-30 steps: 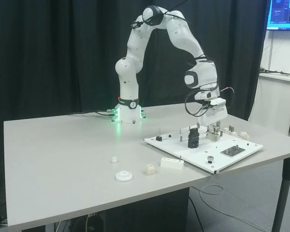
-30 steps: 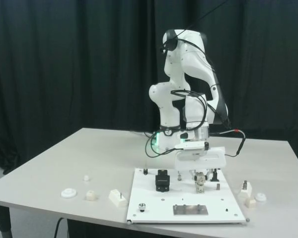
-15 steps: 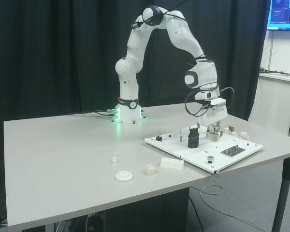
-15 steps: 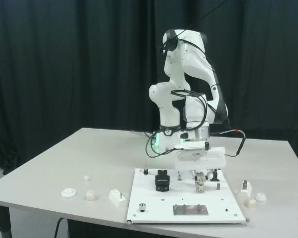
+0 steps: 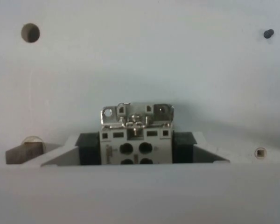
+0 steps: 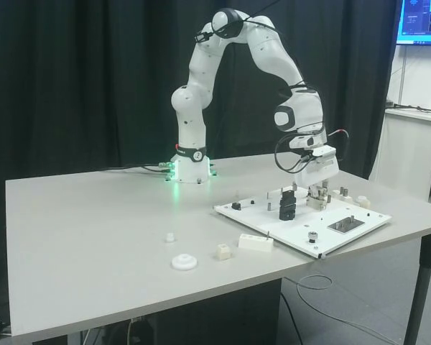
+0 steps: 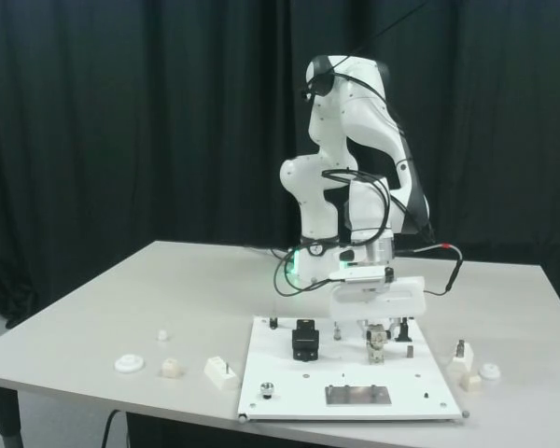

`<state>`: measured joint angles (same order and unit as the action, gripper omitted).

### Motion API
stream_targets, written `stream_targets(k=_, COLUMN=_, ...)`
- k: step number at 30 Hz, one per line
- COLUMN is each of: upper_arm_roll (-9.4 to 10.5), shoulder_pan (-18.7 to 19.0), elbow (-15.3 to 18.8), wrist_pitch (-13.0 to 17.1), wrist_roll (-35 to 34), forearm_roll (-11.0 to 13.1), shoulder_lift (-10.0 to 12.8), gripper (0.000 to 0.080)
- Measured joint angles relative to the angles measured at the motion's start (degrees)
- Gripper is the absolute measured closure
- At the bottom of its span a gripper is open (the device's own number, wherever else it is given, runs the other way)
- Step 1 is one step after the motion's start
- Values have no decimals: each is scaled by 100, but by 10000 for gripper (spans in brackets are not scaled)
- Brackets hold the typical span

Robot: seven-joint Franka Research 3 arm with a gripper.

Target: Insert waterproof.

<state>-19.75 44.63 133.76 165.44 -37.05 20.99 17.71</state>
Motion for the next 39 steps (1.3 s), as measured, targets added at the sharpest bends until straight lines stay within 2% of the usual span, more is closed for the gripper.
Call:
stream_targets(k=31, upper_arm_roll=47, shoulder_pan=0, elbow=108, wrist_pitch=241, wrist_roll=-123, forearm_roll=7, shoulder_lift=-20, gripper=482)
stream_targets(k=39, upper_arm_roll=47, shoulder_pan=1, elbow=131, wrist_pitch=297, wrist_roll=38, forearm_roll=5, shoulder_lift=-21, gripper=482)
